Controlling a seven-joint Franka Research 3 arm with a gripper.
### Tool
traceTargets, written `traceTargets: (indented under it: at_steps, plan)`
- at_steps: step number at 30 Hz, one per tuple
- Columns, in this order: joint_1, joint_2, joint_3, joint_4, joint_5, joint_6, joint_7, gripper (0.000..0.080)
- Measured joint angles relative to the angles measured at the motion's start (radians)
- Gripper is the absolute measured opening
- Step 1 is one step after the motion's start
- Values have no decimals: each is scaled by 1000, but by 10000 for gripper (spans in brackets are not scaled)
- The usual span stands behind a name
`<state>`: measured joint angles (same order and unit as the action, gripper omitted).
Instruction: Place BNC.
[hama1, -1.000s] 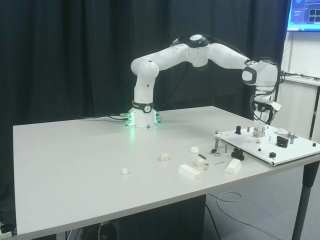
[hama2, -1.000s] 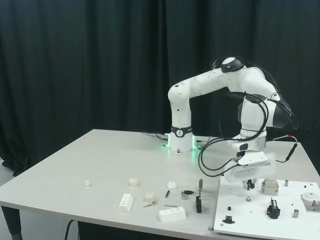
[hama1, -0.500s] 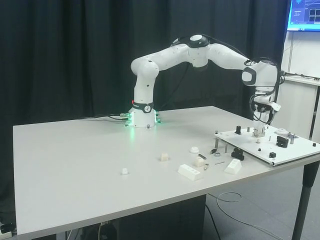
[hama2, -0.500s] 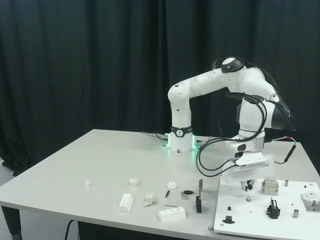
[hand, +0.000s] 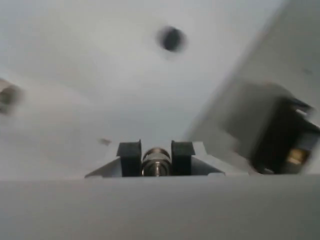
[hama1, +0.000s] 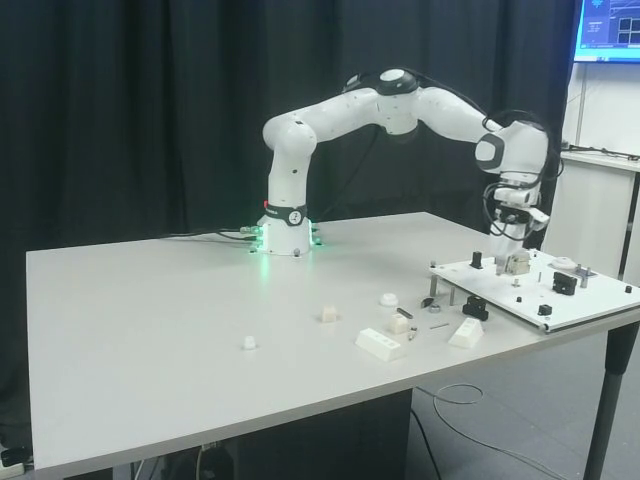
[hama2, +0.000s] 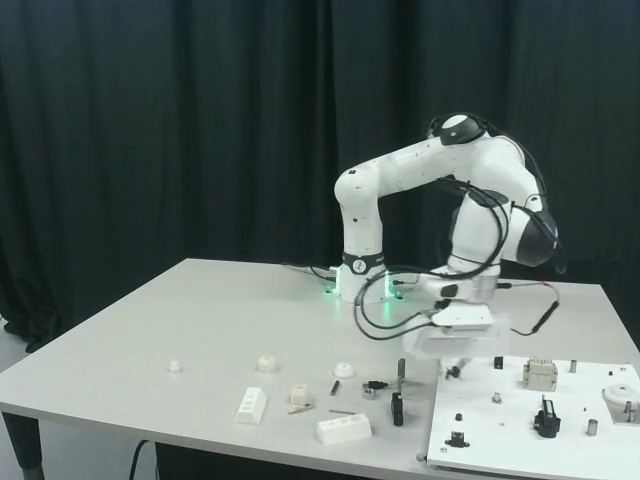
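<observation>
Only the wrist view shows fingers (hand: 129, 159) clamping the BNC (hand: 156, 162).

arm: white Franka arm (hama1: 400, 100) reached from its base, elbow raised high, forearm angled down | wrist: bent so the hand pointed downward, hanging low | gripper (hand: 156, 161): two black fingers (hand: 129, 157) stood close together, clamped on a small metal cylinder | cables looped below the wrist
</observation>
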<state>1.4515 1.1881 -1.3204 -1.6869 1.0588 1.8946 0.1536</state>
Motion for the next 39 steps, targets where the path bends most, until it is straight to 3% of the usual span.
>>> traceTargets:
  at_steps: [8,19,25,39]
  plan:
    - [-25,0,-25,-63,-39,17,-79,121]
    - [-73,10,-32,-151,-33,73,-131,121]
    - [-105,21,-32,-178,6,89,-142,121]
    - [-159,48,-13,-223,150,78,-162,121]
